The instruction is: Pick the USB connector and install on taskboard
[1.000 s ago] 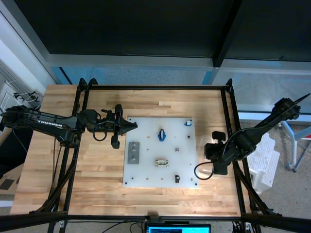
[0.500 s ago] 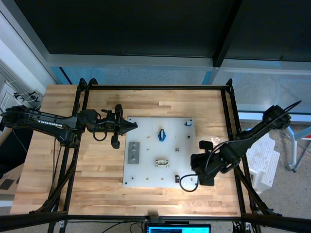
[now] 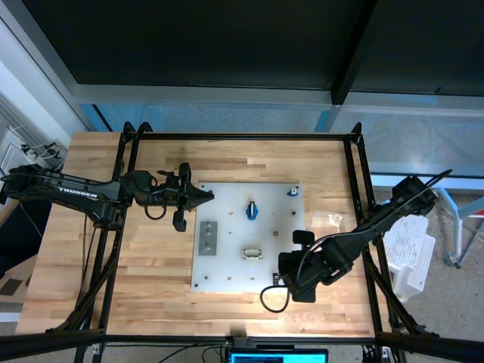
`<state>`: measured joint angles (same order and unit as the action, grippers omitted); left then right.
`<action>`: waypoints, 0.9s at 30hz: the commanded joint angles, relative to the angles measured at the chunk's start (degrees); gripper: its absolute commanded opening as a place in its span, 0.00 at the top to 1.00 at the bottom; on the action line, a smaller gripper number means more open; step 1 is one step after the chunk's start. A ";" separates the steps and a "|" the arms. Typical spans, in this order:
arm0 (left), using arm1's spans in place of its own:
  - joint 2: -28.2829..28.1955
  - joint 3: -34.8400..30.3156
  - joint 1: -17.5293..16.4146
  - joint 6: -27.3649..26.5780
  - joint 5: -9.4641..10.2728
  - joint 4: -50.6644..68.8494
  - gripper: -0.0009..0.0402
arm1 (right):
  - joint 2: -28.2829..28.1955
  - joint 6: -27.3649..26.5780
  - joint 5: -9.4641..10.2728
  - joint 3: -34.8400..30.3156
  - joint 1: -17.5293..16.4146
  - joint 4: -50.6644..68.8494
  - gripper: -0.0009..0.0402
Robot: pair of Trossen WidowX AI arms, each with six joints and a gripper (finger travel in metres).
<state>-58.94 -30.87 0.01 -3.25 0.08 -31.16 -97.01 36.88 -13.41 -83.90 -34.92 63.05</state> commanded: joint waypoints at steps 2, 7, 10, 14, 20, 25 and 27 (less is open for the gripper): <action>-0.02 0.00 0.00 0.02 -0.02 -0.02 0.98 | -2.45 -0.37 0.11 -2.58 0.33 -0.28 0.98; -0.02 0.00 0.00 0.02 -0.02 -0.02 0.98 | -4.83 -0.57 0.96 -4.42 0.33 -1.05 0.98; -0.02 0.00 0.00 0.02 -0.02 -0.02 0.98 | -5.77 -0.63 0.98 -4.96 0.33 -1.66 0.98; -0.02 0.00 0.00 0.02 -0.02 -0.02 0.98 | -6.93 -1.31 1.01 -5.60 0.33 -2.36 0.98; -0.02 0.00 0.00 0.02 -0.02 -0.02 0.98 | -8.13 -2.01 0.98 -5.70 0.46 -3.78 0.98; -0.02 0.00 0.00 0.02 -0.02 -0.02 0.98 | -8.52 -2.47 0.96 -5.70 0.72 -3.96 0.98; -0.02 0.00 -0.02 0.02 -0.02 -0.02 0.98 | -8.52 -2.73 0.96 -5.60 0.79 -3.93 0.98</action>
<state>-58.94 -30.87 0.01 -3.25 0.08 -31.16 -105.49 34.26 -12.40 -89.67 -34.15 59.11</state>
